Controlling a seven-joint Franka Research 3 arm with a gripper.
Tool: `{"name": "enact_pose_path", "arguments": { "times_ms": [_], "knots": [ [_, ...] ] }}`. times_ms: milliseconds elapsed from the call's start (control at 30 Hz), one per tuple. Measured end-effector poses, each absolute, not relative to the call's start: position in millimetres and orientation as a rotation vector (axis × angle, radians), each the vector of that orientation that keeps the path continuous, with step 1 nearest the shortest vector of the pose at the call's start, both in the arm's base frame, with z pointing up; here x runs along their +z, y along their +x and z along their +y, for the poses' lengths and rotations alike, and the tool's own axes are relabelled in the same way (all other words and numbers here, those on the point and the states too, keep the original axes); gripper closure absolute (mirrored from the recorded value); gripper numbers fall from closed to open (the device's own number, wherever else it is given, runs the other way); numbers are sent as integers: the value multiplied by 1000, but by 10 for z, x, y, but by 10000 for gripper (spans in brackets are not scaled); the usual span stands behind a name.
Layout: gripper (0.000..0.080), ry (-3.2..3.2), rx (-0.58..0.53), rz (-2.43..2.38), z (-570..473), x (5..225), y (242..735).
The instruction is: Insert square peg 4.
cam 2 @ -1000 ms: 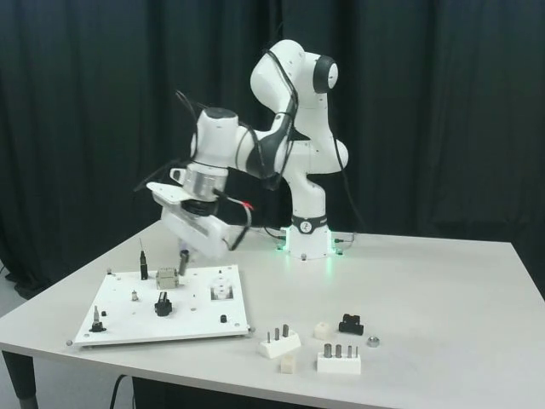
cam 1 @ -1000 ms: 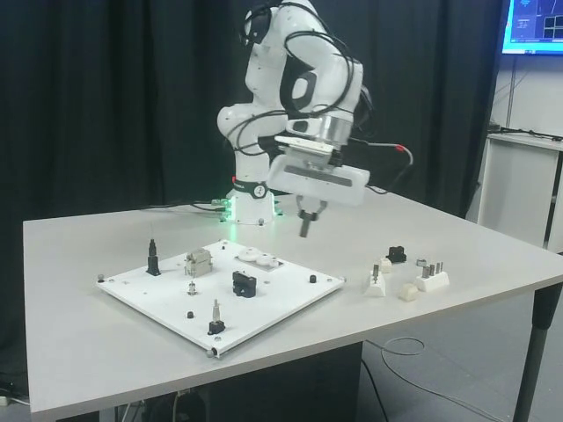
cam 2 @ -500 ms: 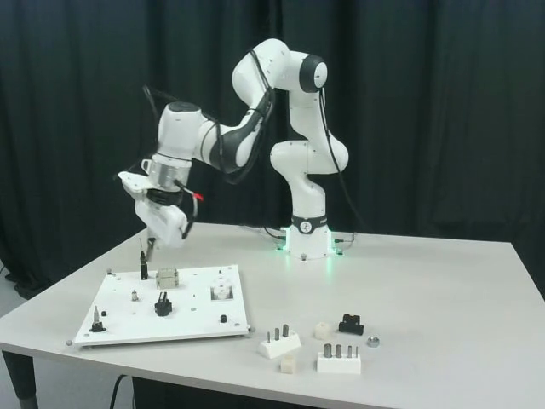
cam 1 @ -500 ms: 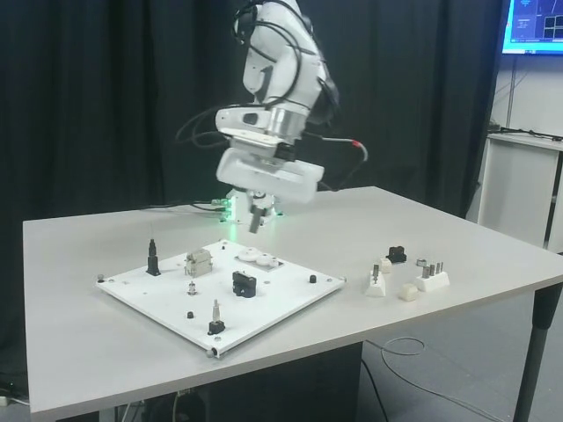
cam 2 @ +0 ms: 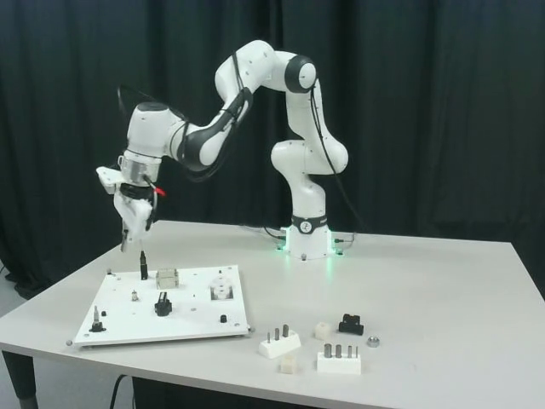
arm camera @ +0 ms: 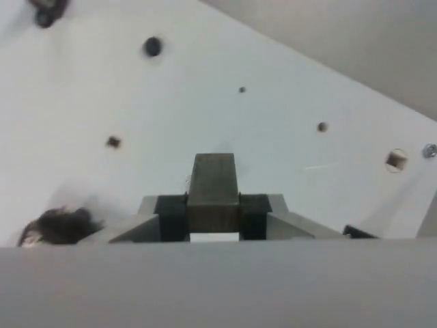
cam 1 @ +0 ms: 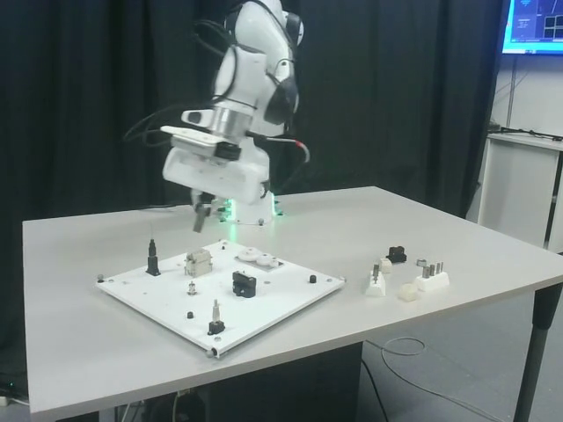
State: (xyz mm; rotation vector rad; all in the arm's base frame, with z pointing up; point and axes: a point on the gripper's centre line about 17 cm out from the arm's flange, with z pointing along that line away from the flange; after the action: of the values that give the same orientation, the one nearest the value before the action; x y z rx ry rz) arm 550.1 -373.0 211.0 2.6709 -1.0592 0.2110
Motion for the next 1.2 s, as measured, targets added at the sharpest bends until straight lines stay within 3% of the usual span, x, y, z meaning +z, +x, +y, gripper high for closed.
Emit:
{"name": "enact_pose_path", "arguments": {
  "times_ms": [733,1200],
  "knots": [
    [650,2601,343,-1456,-4597,1767,4913],
    [650,2604,358,-1590,-4811,1660,4668]
  ]
}}
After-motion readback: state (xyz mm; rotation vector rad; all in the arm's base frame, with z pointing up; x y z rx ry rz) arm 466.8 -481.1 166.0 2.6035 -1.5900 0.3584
